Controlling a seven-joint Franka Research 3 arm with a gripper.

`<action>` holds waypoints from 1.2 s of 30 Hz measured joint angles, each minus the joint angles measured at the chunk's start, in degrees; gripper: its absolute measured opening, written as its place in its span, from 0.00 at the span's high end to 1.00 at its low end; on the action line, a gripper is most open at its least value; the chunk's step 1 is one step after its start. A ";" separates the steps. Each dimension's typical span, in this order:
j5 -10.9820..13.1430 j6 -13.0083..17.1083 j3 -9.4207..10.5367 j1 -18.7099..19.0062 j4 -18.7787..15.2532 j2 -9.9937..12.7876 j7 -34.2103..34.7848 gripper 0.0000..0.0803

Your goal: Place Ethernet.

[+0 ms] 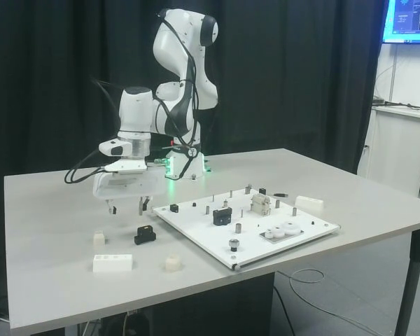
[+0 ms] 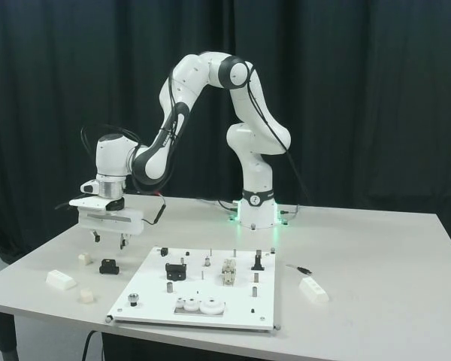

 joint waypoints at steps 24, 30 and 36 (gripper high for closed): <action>0.00 -0.38 -0.30 -1.28 1.79 0.43 -0.82 0.00; 0.00 -0.81 -0.30 -1.76 2.91 0.91 -1.25 0.00; 0.00 -1.50 -0.30 -2.12 4.26 1.59 -1.41 0.00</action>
